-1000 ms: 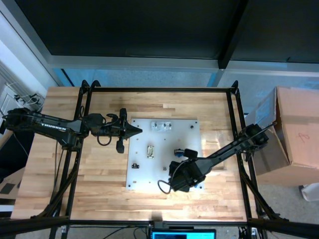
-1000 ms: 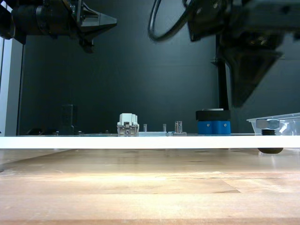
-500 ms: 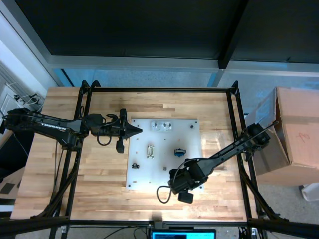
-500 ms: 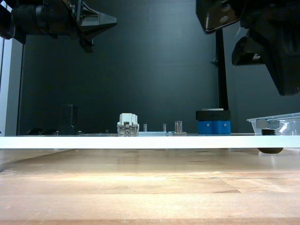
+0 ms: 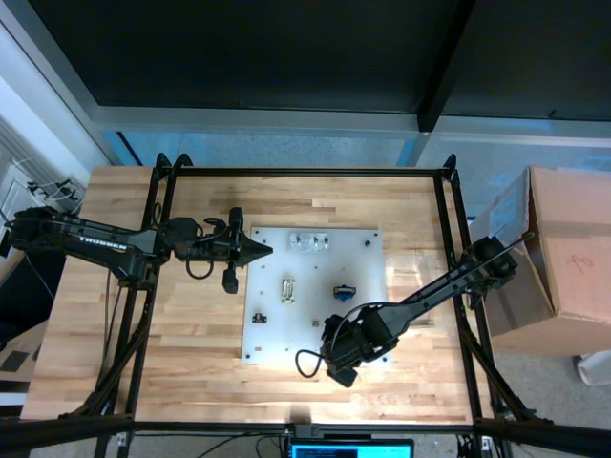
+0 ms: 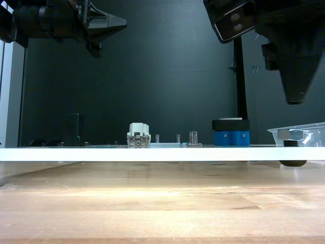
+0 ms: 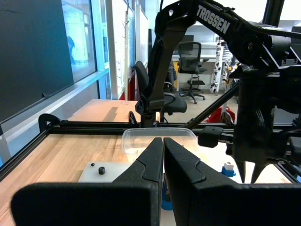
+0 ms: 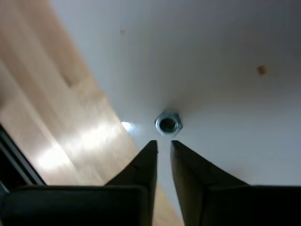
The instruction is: Unfasten the M12 nut and place it in the container
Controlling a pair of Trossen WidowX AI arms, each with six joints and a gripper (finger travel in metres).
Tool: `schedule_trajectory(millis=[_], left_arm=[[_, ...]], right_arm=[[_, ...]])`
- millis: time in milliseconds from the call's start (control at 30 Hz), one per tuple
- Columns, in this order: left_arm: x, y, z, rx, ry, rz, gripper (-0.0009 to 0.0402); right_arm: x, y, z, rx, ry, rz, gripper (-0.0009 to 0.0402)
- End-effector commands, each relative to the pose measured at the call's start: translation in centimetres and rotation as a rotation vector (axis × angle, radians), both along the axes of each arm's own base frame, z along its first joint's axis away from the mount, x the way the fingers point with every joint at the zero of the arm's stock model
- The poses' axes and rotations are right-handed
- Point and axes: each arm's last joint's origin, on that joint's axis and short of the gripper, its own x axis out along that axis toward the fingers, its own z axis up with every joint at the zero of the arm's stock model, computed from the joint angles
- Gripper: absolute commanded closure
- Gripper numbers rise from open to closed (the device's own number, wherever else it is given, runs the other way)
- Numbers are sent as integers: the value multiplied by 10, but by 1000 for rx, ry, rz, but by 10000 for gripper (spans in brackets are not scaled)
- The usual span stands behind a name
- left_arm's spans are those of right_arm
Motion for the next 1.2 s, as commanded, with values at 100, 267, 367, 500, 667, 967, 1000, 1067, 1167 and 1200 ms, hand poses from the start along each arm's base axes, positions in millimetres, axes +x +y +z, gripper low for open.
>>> schedule_trajectory(millis=[100,267,367,500,667,967,1000,1067,1167,1200], left_arm=[[0,0,0,0,0,0,393],[0,0,0,0,0,0,393],[0,0,0,0,0,0,393],[0,0,0,0,0,0,393],[0,0,0,0,0,0,393],[0,0,0,0,1,0,393],[0,0,0,0,0,0,393],[0,0,0,0,0,0,393],[0,0,0,0,1,0,393],[0,0,0,0,1,0,393]], right_arm=[[2,-1,-4,10,-5,-302,258],[5,1,-14,-2,14,-303,188],[8,2,-21,-5,16,-298,159],[9,3,-26,-8,23,-299,148],[11,5,-32,-6,36,-297,175],[10,5,-32,-5,34,-291,322],[10,5,-32,-5,34,-290,339],[10,5,-32,-6,34,-286,370],[10,5,-32,-4,36,-271,394],[10,6,-32,3,42,-259,389]])
